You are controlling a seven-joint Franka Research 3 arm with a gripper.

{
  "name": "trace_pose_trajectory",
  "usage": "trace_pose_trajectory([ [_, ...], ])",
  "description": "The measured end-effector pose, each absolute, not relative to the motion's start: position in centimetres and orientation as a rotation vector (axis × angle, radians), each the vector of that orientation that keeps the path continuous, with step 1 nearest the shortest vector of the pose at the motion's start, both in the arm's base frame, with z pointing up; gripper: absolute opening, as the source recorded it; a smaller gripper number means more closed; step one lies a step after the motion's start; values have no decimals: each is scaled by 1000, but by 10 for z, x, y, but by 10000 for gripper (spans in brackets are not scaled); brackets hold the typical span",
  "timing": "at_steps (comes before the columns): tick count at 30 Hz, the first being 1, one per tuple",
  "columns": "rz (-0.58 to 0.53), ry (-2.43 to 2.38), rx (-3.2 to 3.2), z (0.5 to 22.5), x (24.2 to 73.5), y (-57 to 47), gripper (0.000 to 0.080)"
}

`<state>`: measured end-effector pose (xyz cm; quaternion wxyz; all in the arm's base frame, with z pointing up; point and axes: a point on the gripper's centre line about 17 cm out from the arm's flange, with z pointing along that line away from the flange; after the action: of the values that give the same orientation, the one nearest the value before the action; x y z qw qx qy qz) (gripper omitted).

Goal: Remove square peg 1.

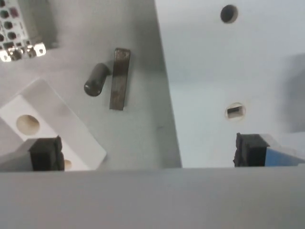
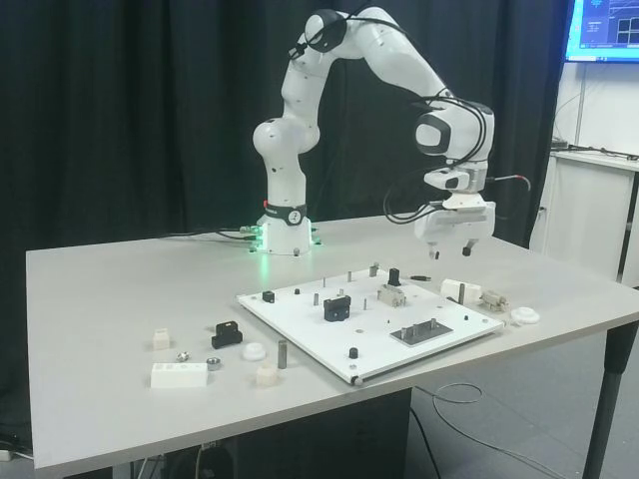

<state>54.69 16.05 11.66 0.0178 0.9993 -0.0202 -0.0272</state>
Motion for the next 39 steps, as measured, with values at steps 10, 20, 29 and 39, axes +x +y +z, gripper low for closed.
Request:
trace_pose_trajectory([
  [10,-72,-91,3106,126,553,151,800],
  [20,-51,-106,3111,134,558,144,800],
  [29,-42,-11,3115,139,561,135,800],
  [39,-45,19,3106,138,565,106,800],
])
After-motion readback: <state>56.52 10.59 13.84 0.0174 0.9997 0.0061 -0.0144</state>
